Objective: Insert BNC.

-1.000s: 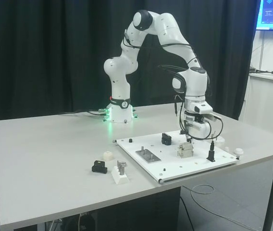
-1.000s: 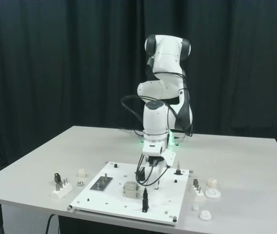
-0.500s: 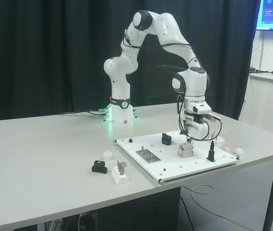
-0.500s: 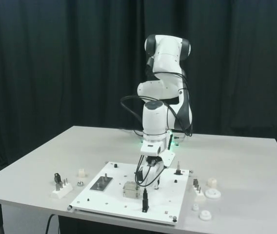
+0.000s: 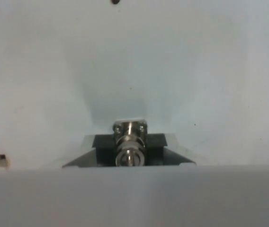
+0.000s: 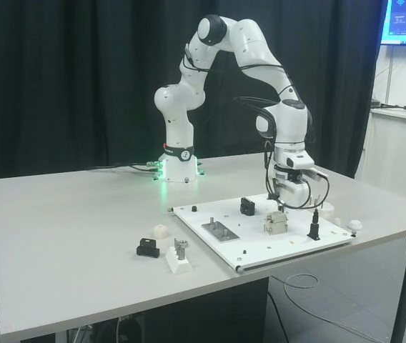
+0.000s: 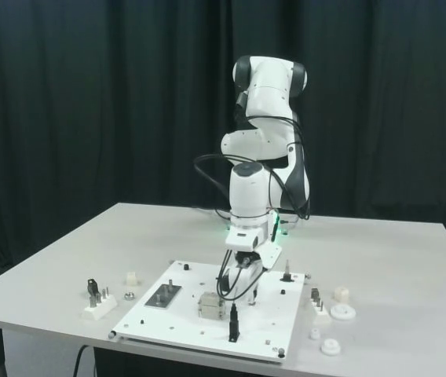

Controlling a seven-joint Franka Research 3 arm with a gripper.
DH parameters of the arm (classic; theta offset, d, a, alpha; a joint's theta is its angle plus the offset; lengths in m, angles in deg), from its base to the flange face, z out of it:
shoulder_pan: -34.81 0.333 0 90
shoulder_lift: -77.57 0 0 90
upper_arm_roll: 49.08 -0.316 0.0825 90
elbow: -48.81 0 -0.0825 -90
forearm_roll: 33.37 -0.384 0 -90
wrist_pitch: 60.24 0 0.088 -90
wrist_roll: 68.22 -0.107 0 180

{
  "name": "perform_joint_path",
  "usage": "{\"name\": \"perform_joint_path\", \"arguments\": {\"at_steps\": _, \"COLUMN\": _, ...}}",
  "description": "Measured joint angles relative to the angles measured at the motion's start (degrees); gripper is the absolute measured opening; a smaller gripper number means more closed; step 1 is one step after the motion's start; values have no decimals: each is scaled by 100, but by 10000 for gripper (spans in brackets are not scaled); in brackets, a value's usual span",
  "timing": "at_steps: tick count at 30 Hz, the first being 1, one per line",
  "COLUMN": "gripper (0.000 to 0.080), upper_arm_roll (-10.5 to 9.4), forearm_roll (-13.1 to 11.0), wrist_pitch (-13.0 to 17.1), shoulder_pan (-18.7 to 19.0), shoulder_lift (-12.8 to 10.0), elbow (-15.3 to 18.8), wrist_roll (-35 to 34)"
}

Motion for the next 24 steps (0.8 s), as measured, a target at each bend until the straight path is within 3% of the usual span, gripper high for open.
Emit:
{"name": "perform_joint_path", "arguments": {"at_steps": 7, "gripper": 123, "upper_arm_roll": -1, "forearm_roll": 4, "wrist_pitch": 0, "shoulder_pan": 0, "shoulder_lift": 0, "elbow": 0, "wrist_roll": -72}}
{"name": "perform_joint_path", "arguments": {"at_steps": 24, "gripper": 123, "upper_arm_roll": -24, "forearm_roll": 155, "wrist_pitch": 19, "shoulder_pan": 2, "shoulder_lift": 0, "elbow": 0, "wrist_roll": 614}}
